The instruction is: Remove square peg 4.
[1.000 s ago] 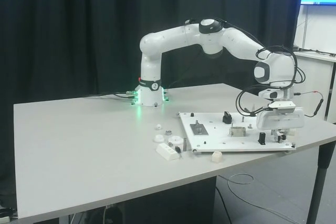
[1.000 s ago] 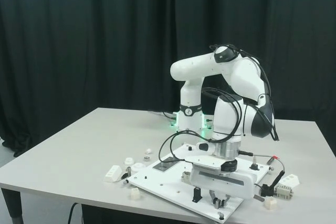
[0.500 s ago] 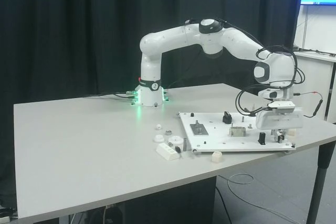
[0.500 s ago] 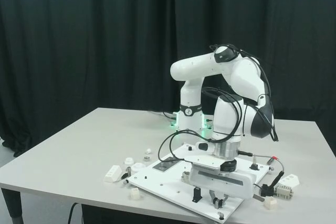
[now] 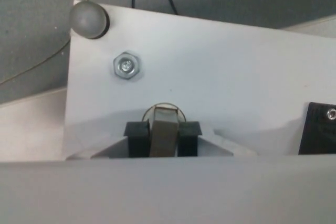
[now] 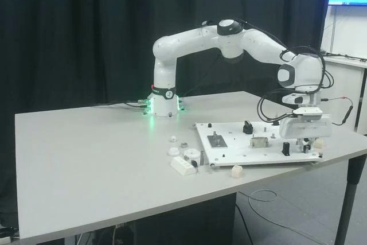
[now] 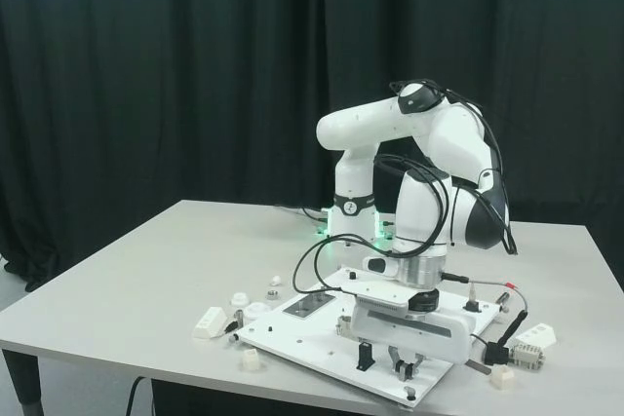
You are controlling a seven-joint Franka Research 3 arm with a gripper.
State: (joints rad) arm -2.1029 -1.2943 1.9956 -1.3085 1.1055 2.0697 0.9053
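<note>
In the wrist view a grey square peg stands upright between my two black fingertips, just above a round hole in the white board. My gripper is shut on this peg. From the room views the gripper hangs a little above the board's near corner, far from the arm's base. The peg's lower end is hidden by the gripper body in the first room view.
On the board are a hex nut, a grey round foot, a black block, a metal bracket and a grey plate. Loose white parts lie beside it. A white connector sits near the table edge.
The gripper has risen from the board with the peg held between its fingers. The wrist and forearm have lifted with it.
</note>
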